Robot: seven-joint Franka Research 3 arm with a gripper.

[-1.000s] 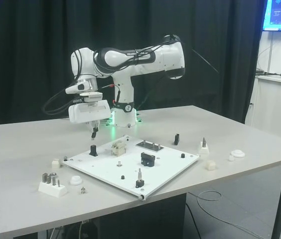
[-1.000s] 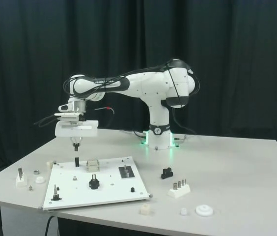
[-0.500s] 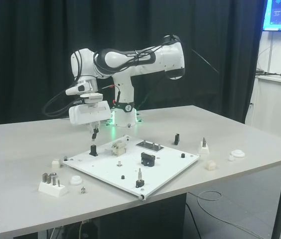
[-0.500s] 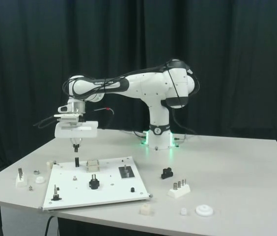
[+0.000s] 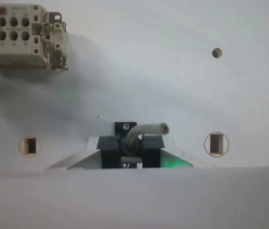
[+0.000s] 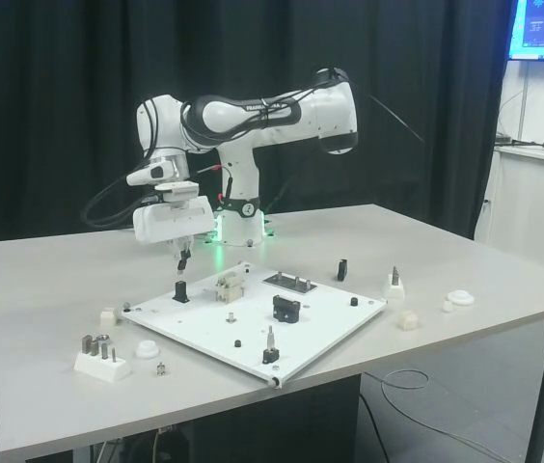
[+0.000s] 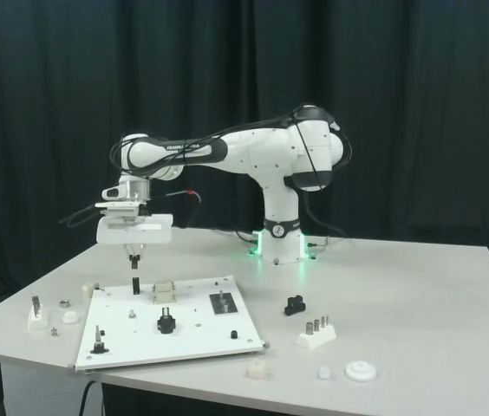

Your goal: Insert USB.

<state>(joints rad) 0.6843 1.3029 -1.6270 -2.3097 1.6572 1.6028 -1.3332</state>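
the white arm reaches out over the white board on the grey table. its claw hangs a bit above the board's far corner, not touching it. in the second room view the claw sits right over a small black usb socket block that stands on the board.

in the wrist view the claw is closed tight on a small black usb plug. a short grey cable stub sticks out of the plug and bends off to about 3 o'clock. the plug is up in the air, held over the board, and isn't in the socket yet.

same view: a pale multi-pin connector w/ rows of round holes lies on the board at about 10 o'clock from the plug, well apart from it. a small slot hole is at 3 o'clock from the plug and another slot at 9 o'clock.

in the first room view the socket block is just below the claw. a black clamp part stands near the board's middle.
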